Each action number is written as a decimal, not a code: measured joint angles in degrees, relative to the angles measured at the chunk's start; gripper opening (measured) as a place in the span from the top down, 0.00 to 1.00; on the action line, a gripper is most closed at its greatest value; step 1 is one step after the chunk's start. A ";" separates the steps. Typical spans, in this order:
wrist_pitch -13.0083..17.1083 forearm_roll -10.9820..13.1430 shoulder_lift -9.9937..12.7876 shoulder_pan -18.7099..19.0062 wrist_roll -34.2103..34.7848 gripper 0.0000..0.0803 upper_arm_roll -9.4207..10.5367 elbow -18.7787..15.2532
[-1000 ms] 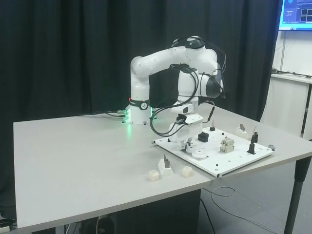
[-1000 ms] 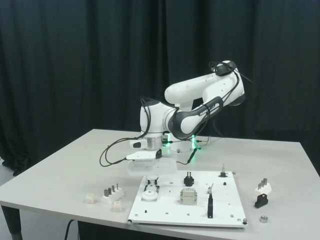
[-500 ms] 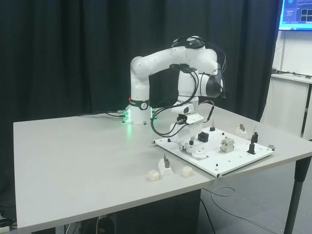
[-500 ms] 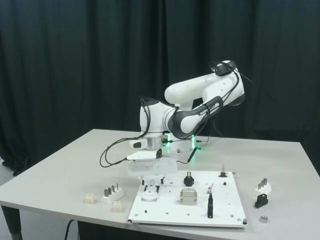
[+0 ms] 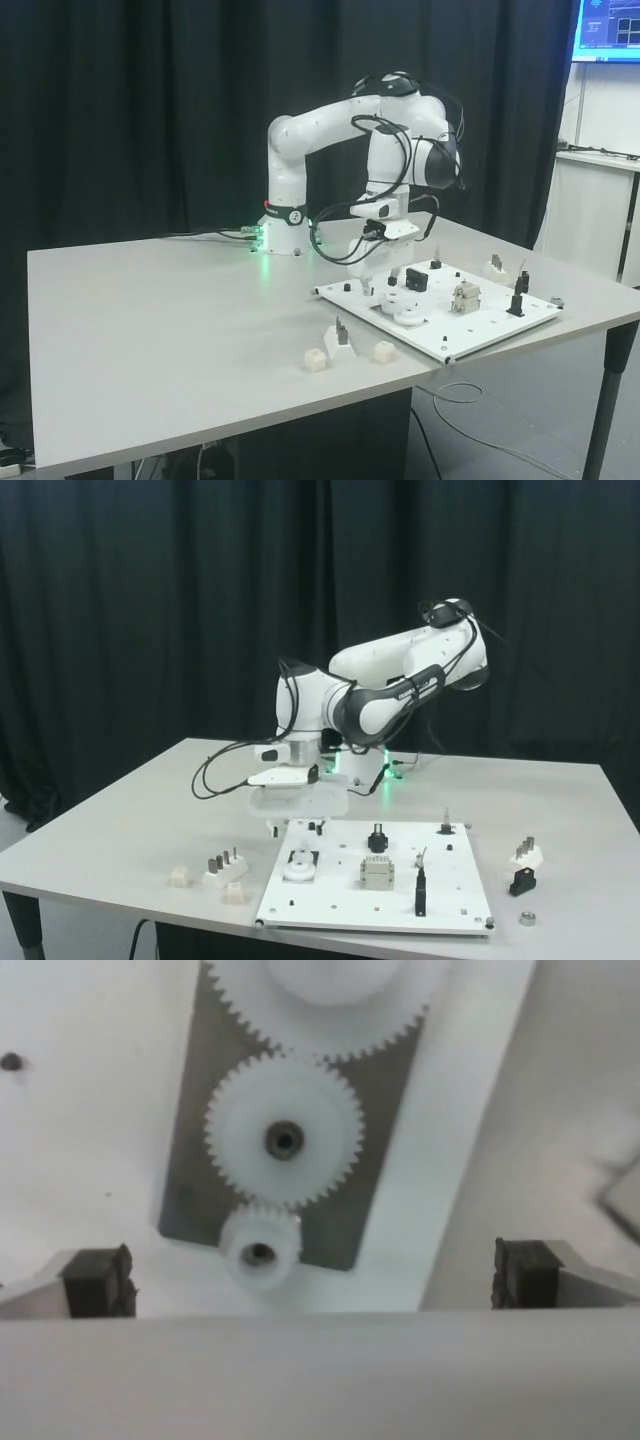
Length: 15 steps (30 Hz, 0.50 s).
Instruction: Insert small gear.
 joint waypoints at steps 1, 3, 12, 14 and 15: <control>0.00 -0.25 0.00 -0.15 0.00 0.01 -0.07 0.14; 0.04 -0.67 0.00 -0.48 0.00 0.01 -0.14 0.39; 0.18 -1.69 -0.03 -2.59 -1.08 0.00 -0.04 1.52; 0.18 -1.69 -0.03 -3.06 -1.42 0.00 0.09 1.72; 0.18 -1.69 -0.03 -3.27 -1.60 0.00 0.17 1.79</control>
